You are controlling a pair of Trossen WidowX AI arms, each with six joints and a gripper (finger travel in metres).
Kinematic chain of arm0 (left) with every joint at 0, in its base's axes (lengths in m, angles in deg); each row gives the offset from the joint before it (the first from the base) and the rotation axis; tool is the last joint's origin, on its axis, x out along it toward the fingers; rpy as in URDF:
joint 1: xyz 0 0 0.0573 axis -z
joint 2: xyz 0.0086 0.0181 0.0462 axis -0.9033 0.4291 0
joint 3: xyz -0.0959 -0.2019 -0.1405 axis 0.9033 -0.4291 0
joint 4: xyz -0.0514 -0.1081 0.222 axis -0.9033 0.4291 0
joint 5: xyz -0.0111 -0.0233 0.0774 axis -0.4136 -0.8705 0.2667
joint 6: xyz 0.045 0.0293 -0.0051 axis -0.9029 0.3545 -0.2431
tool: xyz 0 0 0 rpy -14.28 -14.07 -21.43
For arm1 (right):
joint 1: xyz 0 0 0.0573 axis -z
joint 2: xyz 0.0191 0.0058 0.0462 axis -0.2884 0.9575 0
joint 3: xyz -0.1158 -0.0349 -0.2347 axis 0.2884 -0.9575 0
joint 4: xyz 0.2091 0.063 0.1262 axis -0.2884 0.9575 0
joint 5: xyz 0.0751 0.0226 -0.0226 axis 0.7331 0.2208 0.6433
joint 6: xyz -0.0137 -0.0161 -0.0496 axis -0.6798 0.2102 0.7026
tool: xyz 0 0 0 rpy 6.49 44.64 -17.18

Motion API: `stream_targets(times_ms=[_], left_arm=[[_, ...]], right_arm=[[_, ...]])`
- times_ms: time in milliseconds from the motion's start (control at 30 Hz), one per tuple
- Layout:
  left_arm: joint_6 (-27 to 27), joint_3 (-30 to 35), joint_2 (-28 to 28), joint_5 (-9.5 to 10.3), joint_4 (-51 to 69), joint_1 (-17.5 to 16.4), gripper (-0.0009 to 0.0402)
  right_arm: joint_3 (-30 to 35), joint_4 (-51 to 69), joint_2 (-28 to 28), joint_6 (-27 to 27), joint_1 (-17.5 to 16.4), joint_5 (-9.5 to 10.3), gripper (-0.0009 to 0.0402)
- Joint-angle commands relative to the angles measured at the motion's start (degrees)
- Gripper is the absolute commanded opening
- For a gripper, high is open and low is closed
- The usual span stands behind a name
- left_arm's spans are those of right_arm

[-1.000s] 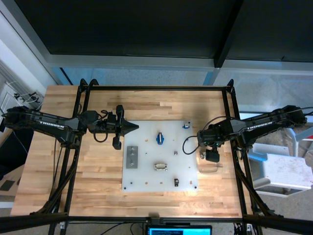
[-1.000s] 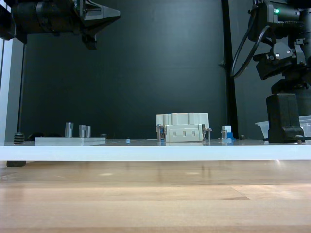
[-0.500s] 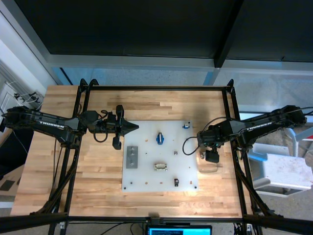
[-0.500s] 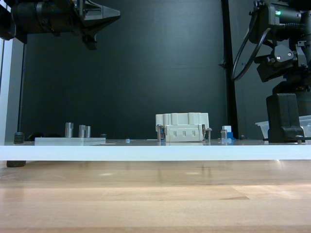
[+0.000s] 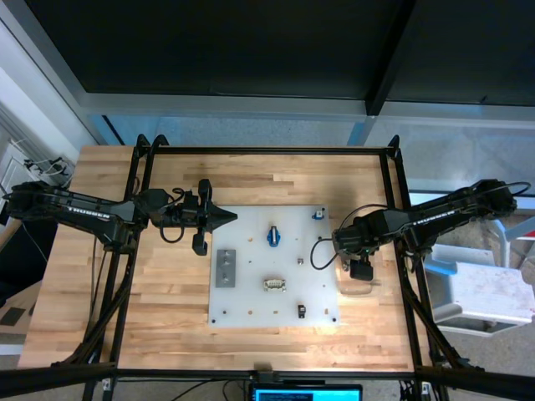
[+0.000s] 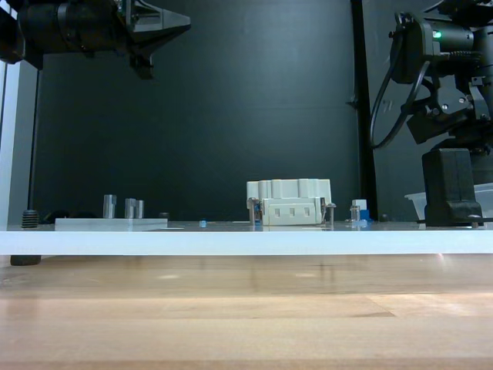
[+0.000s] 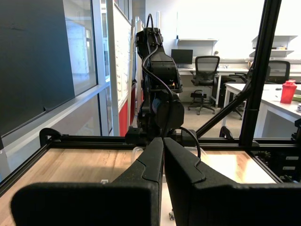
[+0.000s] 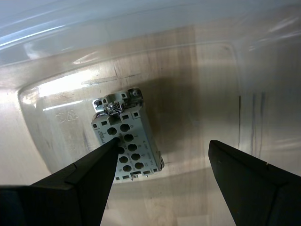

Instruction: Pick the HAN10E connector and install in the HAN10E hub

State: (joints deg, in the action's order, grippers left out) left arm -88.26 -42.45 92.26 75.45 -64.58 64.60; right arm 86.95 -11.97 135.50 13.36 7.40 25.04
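Your wooden surface (image 5: 167,317) carries everything here, with the two arms reaching in from its side edges. Your left arm (image 5: 75,209) stretches out level and high above the surface, and the left claw (image 5: 226,217) points inward over the far left corner of the white plate (image 5: 251,313). Its fingers are pressed together on nothing. Your right arm (image 5: 443,209) comes in from the right edge with the wrist bent down. The right claw (image 5: 361,269) hangs upright, tips down, over the clear tray (image 5: 355,290) that sits just beside the plate's right edge. Its fingers (image 8: 89,174) are spread wide and hold nothing. The grey metal block (image 5: 226,267) lies on the left part of the plate. The HAN10E hub (image 5: 272,286) is bolted near the plate's middle, toward the near edge and well apart from the tray. The HAN10E connector (image 8: 126,141) lies flat on the tray floor with its two rows of round pin holes facing up at the wrist camera. Its long axis runs tilted relative to the line between the fingers. The end with the metal clip points away from the claw. One fingertip overlaps the connector's side in that view, and you cannot tell whether it touches; the other is well clear.
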Motion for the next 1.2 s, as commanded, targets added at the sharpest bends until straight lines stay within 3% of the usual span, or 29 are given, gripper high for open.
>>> stream_targets(times_ms=[33, 833, 933, 1200], left_arm=[[0.0, 0.0, 0.0, -0.02, 0.0, 0.0, 0.0000], [0.0, 0.0, 0.0, -0.02, 0.0, 0.0, 0.0000], [0.0, 0.0, 0.0, -0.02, 0.0, 0.0, 0.0000], [0.0, 0.0, 0.0, -0.02, 0.0, 0.0, 0.0000]], right_arm=[[-0.7, -1.3, 0.1, -0.1, -0.1, -0.09, 0.0271], [-1.4, -2.1, 0.1, -0.4, -0.8, 0.15, 0.0271], [-1.4, -2.4, 0.1, -0.6, -0.9, 1.20, 0.0271], [-1.5, -2.5, 0.1, -0.6, -1.2, 1.20, 0.0271]])
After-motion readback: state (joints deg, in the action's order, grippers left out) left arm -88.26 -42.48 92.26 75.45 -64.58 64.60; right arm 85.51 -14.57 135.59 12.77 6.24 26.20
